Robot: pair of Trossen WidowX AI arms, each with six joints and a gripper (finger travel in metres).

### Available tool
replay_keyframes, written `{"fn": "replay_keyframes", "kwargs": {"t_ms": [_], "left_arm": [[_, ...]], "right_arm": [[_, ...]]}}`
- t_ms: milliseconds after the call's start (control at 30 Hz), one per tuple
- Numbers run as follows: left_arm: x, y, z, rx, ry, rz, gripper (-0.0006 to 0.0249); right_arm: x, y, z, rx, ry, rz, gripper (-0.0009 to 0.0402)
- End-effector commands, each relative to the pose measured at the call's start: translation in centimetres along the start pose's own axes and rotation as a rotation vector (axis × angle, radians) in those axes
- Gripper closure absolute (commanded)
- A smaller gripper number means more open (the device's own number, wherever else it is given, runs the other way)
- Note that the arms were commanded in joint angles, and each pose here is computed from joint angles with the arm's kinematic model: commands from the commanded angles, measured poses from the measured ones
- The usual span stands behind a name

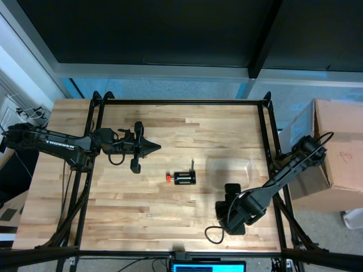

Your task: Remove the USB-C connector from the USB-C receptacle and place in the container

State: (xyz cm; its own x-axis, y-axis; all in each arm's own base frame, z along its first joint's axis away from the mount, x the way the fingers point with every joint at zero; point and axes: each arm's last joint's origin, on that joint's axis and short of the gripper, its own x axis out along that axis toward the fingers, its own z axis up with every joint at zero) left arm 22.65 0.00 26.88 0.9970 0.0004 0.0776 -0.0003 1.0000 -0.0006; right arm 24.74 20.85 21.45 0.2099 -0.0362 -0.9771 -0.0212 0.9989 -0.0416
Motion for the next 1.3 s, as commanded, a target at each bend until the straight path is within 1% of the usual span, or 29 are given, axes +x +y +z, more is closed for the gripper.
{"fn": "replay_keyframes", "kwargs": {"t_ms": [33,167,300,433,533,667,800,967,1133,1267,1300], "left_arm": [[0.0,0.0,0.0,0.000,0.000,0.000,0.0243],[0.0,0.0,0.0,0.000,0.000,0.000,0.0243],[0.0,0.0,0.0,0.000,0.000,0.000,0.0243],[0.0,0.0,0.0,0.000,0.000,0.000,0.0243],[0.0,0.0,0.0,0.000,0.000,0.000,0.0243],[0.0,0.0,0.0,0.000,0.000,0.000,0.0243],[0.0,0.0,0.0,0.000,0.000,0.000,0.0243],[0.0,0.0,0.0,0.000,0.000,0.000,0.0243],[0.0,0.0,0.0,0.000,0.000,0.000,0.0243],[0.0,0.0,0.0,0.000,0.000,0.000,0.0243],[0.0,0.0,0.0,0.000,0.000,0.000,0.0243]], "right_arm": [[1.2,-0.1,0.5,-0.010,0.000,-0.002,0.0204],[2.5,-0.6,0.8,-0.005,-0.008,0.013,0.0204],[3.5,-1.2,0.5,-0.002,0.005,0.003,0.0204],[4.7,-1.7,0.1,-0.004,0.010,0.028,0.0204],[5.5,-1.9,-0.3,-0.007,0.008,0.025,0.0204],[6.3,-2.4,-0.6,-0.002,0.009,0.023,0.0206],[6.8,-2.6,-0.7,-0.005,-0.001,0.029,0.0221],[6.9,-2.8,-0.7,-0.017,-0.001,0.026,0.0262],[6.9,-2.9,-0.7,-0.017,0.000,0.025,0.0329],[6.9,-2.9,-0.7,-0.010,-0.001,0.026,0.0394],[6.8,-2.9,-0.7,-0.008,-0.002,0.027,0.0396]]}}
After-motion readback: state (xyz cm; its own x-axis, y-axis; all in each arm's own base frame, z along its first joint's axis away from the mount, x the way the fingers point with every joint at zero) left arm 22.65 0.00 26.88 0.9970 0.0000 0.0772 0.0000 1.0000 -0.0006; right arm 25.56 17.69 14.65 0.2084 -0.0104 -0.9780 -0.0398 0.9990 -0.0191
